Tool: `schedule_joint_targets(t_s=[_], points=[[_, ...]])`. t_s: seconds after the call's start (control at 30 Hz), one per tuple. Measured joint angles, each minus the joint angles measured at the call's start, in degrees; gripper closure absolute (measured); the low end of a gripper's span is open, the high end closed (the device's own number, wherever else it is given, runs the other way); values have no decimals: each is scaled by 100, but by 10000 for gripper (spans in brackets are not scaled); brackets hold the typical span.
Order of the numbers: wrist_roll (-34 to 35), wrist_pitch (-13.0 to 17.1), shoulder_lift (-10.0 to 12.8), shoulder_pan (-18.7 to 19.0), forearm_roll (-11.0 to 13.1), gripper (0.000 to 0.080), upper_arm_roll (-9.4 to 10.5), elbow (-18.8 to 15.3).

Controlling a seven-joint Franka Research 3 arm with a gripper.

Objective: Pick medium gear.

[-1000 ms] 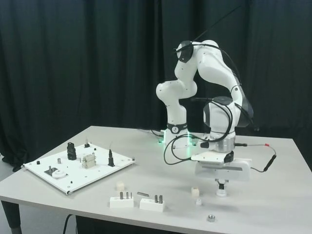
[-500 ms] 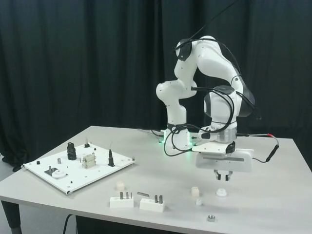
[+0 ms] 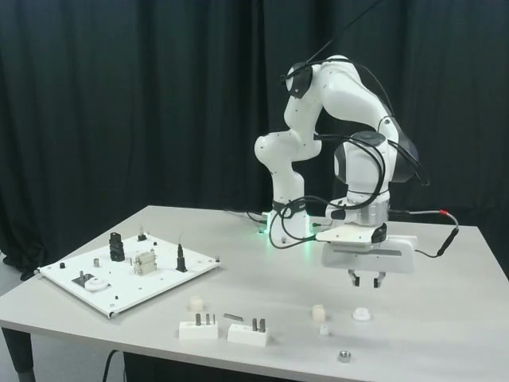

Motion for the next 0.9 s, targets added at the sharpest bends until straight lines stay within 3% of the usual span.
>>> schedule_joint_targets(t_s=[0.53,0.9], points=[[40,-76,-58,17,-96,495,-1,7],[53,-337,-140,26,-99,495,-1,7]])
